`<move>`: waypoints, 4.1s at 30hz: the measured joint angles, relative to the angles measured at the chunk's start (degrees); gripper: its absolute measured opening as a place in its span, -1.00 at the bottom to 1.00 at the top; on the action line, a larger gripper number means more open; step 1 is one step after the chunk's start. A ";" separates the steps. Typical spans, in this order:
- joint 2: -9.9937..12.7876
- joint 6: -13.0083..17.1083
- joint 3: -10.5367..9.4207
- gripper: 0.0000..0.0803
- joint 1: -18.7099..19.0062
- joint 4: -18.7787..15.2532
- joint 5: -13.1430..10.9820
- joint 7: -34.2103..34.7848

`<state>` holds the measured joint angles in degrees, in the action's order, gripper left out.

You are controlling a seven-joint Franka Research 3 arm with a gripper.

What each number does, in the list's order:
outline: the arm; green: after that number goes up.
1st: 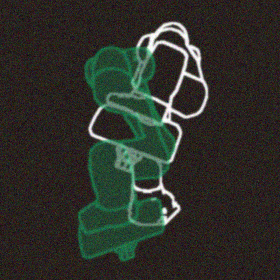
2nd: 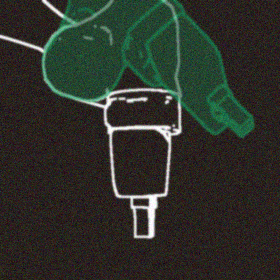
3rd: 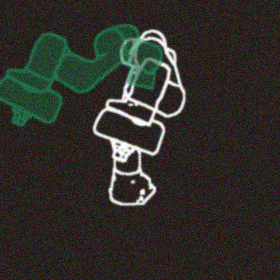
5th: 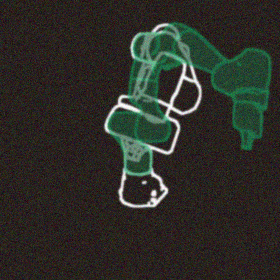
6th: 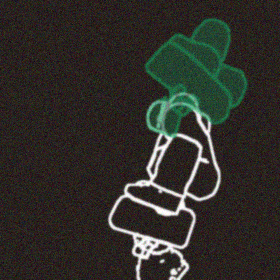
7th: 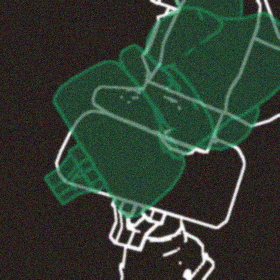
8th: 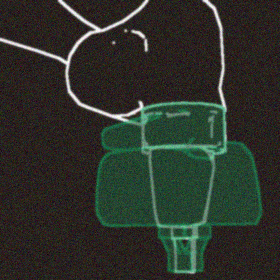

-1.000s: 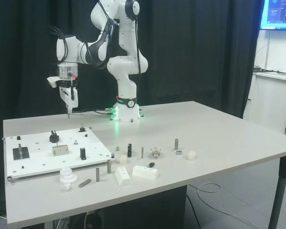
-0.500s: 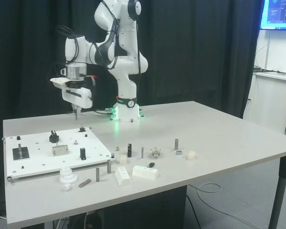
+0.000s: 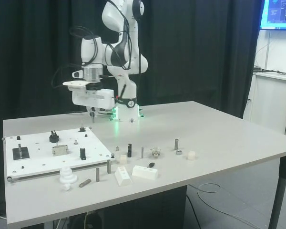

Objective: Place square peg 2.

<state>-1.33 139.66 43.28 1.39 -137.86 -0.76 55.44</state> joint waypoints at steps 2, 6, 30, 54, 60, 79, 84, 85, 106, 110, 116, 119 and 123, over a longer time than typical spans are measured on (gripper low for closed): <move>0.13 0.53 -1.03 -0.81 0.17 -0.25 -0.51 -1.38; 0.43 1.19 -2.90 -0.81 0.67 -0.68 -1.84 -3.98; 2.96 6.99 -16.72 -0.81 5.02 -2.00 -7.61 -7.20; 14.95 15.90 -26.85 -0.81 7.63 8.24 -7.64 -5.49; 18.76 15.73 -27.29 -0.81 7.64 12.15 -7.64 -4.67; 26.35 12.78 -27.80 -0.81 7.64 18.36 -7.64 -9.71; 27.41 12.84 -28.05 -0.81 7.64 18.73 -7.64 -10.47; 27.59 12.88 -28.12 -0.81 7.64 18.79 -7.64 -10.56; 30.27 13.42 -29.59 -0.81 7.60 20.13 -9.54 -10.85; 30.56 13.90 -29.81 -0.81 7.60 20.23 -9.78 -11.43; 30.63 14.10 -29.91 -0.81 7.60 20.47 -9.85 -11.99; 30.63 14.10 -29.91 -0.81 7.60 20.79 -9.85 -12.00; 30.62 14.07 -29.91 0.36 7.60 21.30 -9.85 -12.01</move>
<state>29.29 153.72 13.37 9.00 -116.56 -10.61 43.43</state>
